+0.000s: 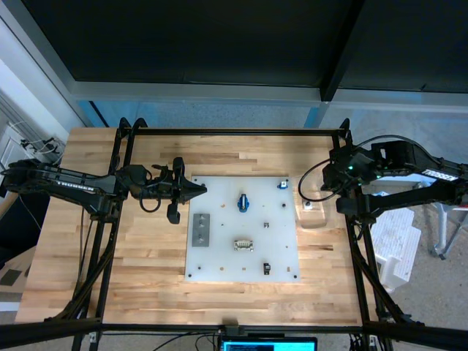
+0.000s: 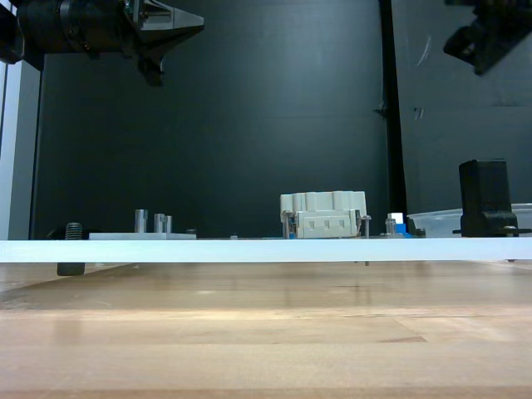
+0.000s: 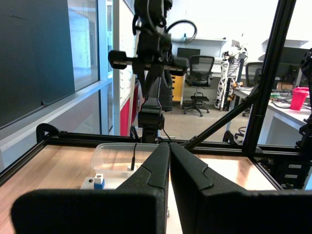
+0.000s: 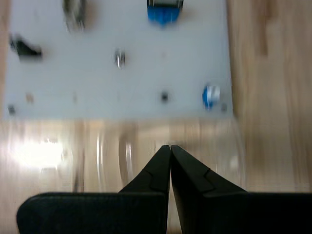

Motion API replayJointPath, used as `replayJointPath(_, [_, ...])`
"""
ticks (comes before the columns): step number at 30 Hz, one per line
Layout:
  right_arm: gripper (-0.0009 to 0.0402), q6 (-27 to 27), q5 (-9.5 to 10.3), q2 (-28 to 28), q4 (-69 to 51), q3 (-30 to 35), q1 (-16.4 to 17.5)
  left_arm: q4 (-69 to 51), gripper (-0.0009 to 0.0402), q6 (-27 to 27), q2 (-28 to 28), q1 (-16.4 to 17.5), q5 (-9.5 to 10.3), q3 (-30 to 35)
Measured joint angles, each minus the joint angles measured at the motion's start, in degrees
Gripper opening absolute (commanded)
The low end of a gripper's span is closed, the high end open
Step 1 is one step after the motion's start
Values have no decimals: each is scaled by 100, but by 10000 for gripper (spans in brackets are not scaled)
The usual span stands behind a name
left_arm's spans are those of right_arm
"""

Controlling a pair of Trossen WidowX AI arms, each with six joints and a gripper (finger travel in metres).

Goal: Pick the USB connector and install on taskboard

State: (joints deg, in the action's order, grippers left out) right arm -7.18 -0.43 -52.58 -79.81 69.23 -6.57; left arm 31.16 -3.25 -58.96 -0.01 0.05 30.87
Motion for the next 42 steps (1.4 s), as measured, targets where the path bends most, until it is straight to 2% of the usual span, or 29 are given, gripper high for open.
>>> replayJointPath(9, [1, -498, -15, -400, -535, -4, -138, 0, 0, 2, 0, 0, 2, 0])
replayJointPath(14, [23, -811, -352, -723, -638, -101, -273, 0, 0, 0, 2, 0, 0, 0])
replayJointPath(17, [47, -876, -450, -901, -466, -256, -317, 0, 0, 2, 0, 0, 0, 0])
replayJointPath(31, [172, -914, -452, -1220, 702, -1423, -310, 2, 0, 2, 0, 0, 2, 0])
replayJointPath(35, [179, -994, -452, -1384, 1012, -1589, -317, 0, 0, 0, 0, 0, 2, 0])
replayJointPath(42, [169, -1121, -450, -1475, 1655, -2068, -321, 0, 0, 0, 0, 0, 2, 0])
